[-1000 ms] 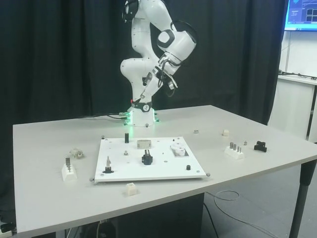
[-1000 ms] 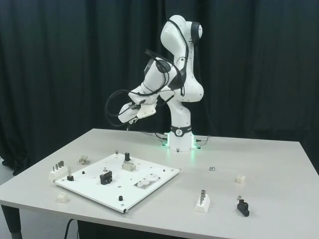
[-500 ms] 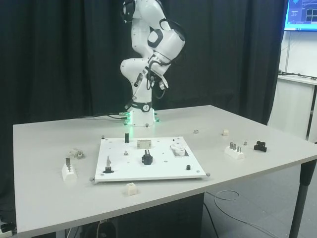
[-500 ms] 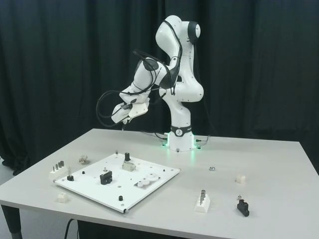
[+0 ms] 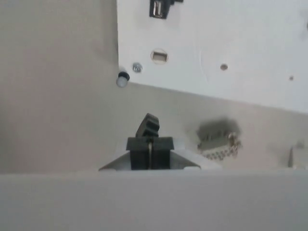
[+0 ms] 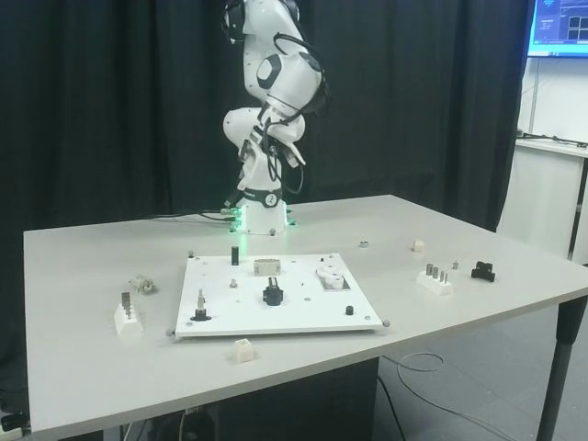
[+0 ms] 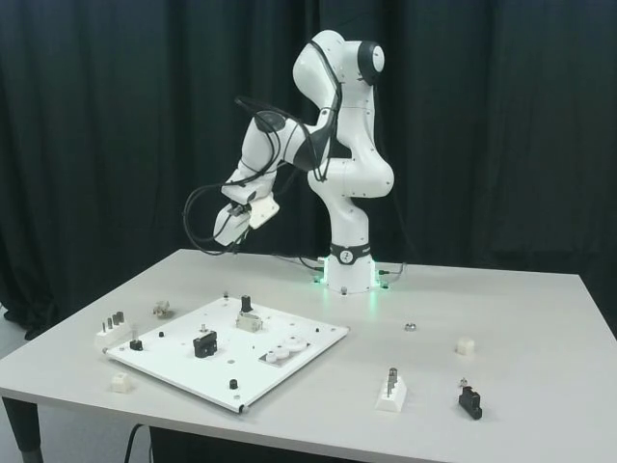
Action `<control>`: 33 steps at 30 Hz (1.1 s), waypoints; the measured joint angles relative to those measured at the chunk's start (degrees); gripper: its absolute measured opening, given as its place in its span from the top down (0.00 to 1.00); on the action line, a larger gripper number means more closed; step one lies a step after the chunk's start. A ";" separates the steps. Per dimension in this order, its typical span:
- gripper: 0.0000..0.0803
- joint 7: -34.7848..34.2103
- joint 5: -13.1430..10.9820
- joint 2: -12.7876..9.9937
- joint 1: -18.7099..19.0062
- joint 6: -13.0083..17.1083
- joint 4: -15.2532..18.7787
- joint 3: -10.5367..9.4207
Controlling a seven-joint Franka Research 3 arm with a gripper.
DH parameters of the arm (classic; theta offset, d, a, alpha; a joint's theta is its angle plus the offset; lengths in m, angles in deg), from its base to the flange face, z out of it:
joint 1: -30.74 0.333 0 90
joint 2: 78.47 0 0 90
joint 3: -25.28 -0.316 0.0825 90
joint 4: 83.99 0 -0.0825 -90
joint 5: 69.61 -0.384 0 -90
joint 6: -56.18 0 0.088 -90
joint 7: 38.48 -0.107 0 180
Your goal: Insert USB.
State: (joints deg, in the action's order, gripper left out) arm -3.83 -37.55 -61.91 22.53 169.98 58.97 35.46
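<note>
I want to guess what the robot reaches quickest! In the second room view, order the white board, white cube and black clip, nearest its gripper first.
1. White board: left side, below the gripper.
2. White cube: right side.
3. Black clip: front right.

White rounded arm, looping black cables, green-lit base

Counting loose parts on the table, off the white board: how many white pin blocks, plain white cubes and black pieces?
white pin blocks: 2
plain white cubes: 2
black piece: 1
Total: 5
</note>
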 joint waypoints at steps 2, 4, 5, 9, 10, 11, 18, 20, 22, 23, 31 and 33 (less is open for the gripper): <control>0.99 1.77 -0.83 0.16 0.00 0.42 0.00 0.64; 0.99 2.93 -1.37 0.37 0.00 0.74 0.00 1.22; 0.99 3.55 -1.65 0.49 0.00 0.91 0.00 1.50; 0.99 5.82 -3.01 0.89 0.00 1.46 0.01 2.43; 0.99 6.35 -3.36 1.00 0.00 1.52 0.02 2.62; 0.99 6.95 -3.76 1.12 0.00 1.58 0.04 2.80; 0.99 11.43 -6.31 1.97 0.00 1.70 0.35 3.87; 0.99 12.57 -6.93 2.25 0.00 1.70 0.47 4.19; 0.99 13.45 -7.22 2.47 0.00 1.70 0.53 4.48; 0.99 13.83 -7.35 2.58 0.00 1.70 0.56 4.65; 0.99 16.09 -8.21 3.11 0.00 1.70 0.63 5.76; 0.99 16.46 -8.44 3.23 0.00 1.70 0.65 6.02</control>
State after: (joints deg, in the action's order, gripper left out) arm 12.63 -45.99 -58.68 22.53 171.68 59.62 41.48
